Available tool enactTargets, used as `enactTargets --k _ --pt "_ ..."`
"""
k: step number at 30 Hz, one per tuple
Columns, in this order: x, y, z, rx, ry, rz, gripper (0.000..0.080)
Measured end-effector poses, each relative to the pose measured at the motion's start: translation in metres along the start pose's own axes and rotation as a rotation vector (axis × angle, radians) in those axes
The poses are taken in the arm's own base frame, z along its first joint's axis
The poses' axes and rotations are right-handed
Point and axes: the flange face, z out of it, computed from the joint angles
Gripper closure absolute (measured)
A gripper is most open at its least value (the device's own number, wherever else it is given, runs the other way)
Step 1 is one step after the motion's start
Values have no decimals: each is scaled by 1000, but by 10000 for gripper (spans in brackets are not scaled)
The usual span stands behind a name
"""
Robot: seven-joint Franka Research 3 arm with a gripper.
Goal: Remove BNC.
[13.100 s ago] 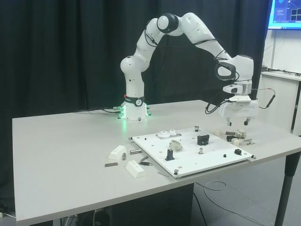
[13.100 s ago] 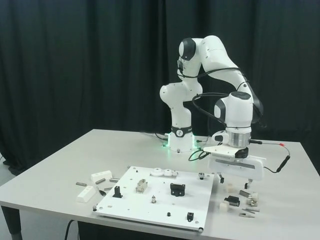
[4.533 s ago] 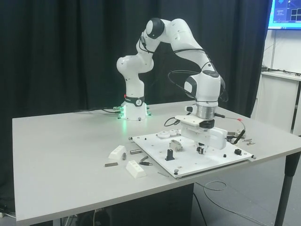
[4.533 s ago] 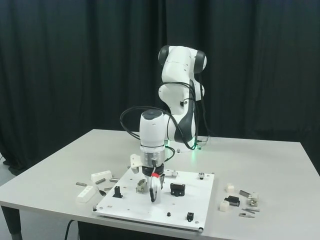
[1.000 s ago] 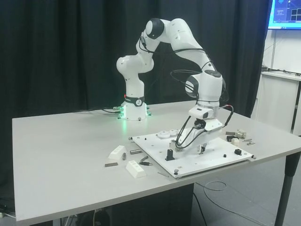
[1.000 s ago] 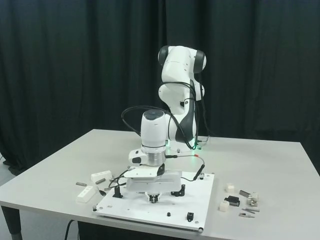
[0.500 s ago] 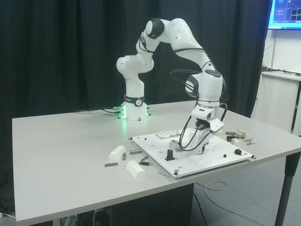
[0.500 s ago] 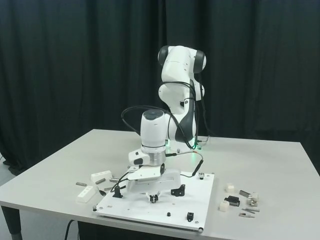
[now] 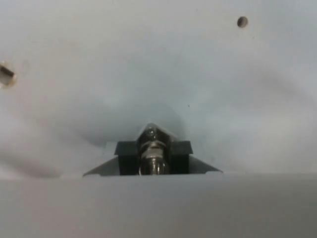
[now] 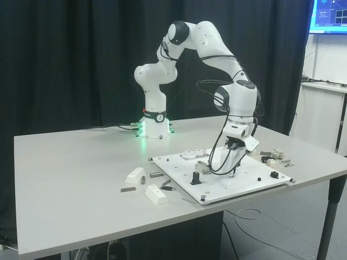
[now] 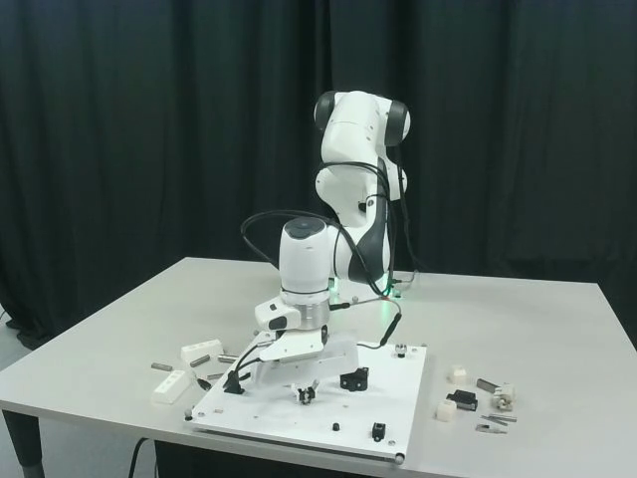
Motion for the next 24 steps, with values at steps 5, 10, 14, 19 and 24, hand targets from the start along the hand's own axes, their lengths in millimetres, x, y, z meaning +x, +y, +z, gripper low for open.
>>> enactTargets --k 5,10,14,19,24 --pt "0 0 -1 0 -3 -7 680" --pt "0 0 -1 0 -4 -8 680" --pt "0 0 -1 0 -4 -15 682" --pt "1 0 -1 0 -4 -19 682" --pt "1 0 -1 0 -4 -19 682"
